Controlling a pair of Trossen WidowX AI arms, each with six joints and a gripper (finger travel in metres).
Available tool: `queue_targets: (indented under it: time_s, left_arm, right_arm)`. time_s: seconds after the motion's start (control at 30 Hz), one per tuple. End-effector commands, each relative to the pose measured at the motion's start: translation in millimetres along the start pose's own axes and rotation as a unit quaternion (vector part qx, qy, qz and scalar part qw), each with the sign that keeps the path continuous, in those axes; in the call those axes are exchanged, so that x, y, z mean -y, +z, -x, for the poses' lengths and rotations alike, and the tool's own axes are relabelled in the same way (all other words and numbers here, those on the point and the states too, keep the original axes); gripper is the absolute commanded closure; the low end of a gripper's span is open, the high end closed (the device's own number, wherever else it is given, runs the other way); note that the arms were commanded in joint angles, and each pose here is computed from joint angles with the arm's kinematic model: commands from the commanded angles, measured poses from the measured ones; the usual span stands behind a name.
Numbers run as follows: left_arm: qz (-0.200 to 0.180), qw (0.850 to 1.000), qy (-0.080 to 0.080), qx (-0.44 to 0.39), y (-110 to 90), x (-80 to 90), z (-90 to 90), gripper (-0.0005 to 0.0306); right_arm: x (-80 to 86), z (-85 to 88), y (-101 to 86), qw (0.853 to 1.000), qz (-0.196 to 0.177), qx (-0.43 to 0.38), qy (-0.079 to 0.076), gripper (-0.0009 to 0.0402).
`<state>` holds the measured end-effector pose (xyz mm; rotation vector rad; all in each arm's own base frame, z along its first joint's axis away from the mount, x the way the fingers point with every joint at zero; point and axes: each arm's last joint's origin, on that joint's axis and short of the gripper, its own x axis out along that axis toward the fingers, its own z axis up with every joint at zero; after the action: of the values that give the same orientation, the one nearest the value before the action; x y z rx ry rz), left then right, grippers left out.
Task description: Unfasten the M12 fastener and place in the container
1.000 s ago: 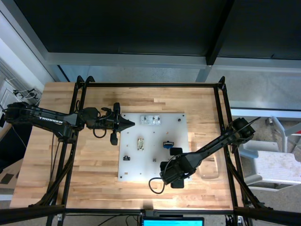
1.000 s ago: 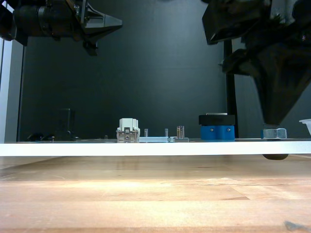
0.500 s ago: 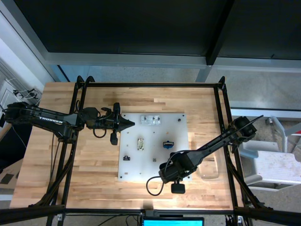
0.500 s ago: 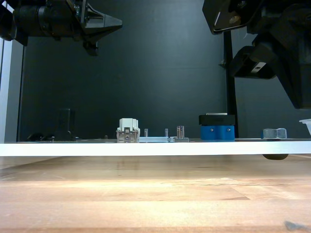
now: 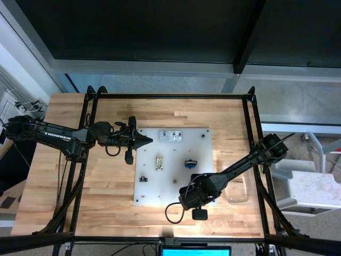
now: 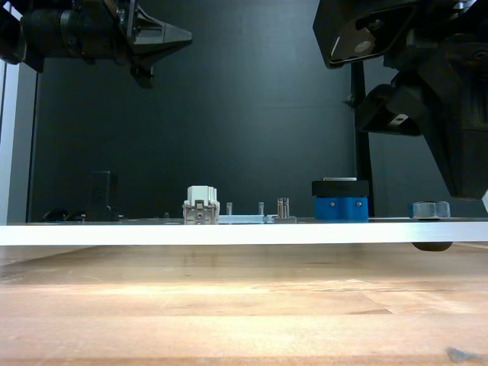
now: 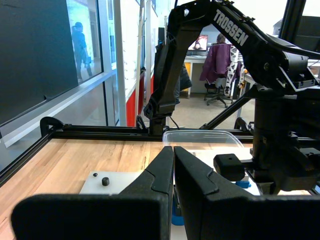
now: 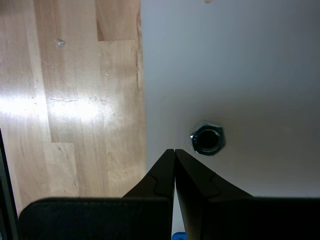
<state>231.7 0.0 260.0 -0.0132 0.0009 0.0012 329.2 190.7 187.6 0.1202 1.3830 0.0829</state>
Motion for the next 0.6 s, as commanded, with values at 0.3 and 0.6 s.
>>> queue_targets:
  time_s: [0.3,0.6]
  left_arm:
    - [0.000,1.000,0.000,0.000,0.0,-0.1,-0.1,0.0300]
    - [0.000,1.000,0.000,0.000,0.0,0.0,-0.1,0.0300]
  right_arm:
    - [2.6,-3.7,-2.3,1.000,0.001,-0.006,-0.005,0.0393]
    - [4.4,-3.6,-2.2,1.000,-0.003,0.004,-0.029,0.0393]
